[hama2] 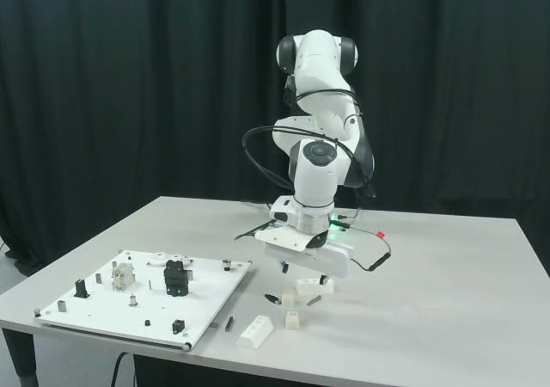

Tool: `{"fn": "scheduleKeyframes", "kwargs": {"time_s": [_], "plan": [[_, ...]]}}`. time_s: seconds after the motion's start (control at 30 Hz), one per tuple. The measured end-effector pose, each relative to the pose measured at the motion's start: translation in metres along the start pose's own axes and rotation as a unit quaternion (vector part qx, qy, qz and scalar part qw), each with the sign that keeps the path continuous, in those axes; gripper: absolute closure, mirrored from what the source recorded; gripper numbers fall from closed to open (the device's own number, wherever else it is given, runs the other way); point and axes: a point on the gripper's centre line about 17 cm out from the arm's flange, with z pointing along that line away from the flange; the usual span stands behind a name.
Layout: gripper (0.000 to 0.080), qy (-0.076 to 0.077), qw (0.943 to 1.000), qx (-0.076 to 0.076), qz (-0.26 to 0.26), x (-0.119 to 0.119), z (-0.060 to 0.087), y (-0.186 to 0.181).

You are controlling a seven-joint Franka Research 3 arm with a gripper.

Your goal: Remove D-SUB.

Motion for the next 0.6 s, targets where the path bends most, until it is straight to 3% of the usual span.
{"fn": "scheduleKeyframes", "kwargs": {"time_s": [0.6], "plan": [[0.0003,0.005,1.0,-0.005,0.0,0.0013,-0.0011,0.0015]]}}
